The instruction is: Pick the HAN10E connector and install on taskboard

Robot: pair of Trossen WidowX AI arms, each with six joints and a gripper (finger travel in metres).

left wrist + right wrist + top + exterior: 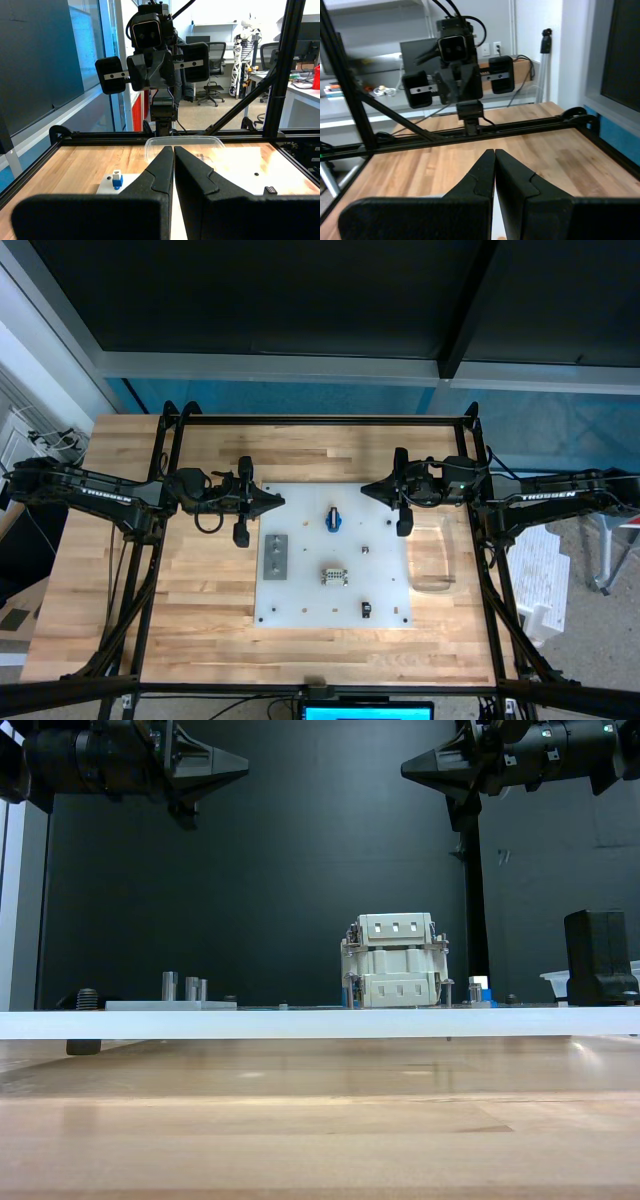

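The beige-grey HAN10E connector (334, 576) stands upright on the white taskboard (300, 600), near its middle; in the low view the HAN10E connector (394, 962) rises above the taskboard (250, 1022) edge. My left gripper (281, 501) hovers high over the board's far left corner, shut and holding nothing. My right gripper (364, 490) hovers high over the far right part, also shut and holding nothing. Both point inward at each other, well away from the connector. In each wrist view the fingertips meet: left gripper (173, 148), right gripper (494, 151).
On the board sit a grey metal block (275, 557), a blue part (332, 520) and a small black part (367, 609). A clear plastic tray (433, 555) lies right of the board. A black frame (320, 421) surrounds the wooden table.
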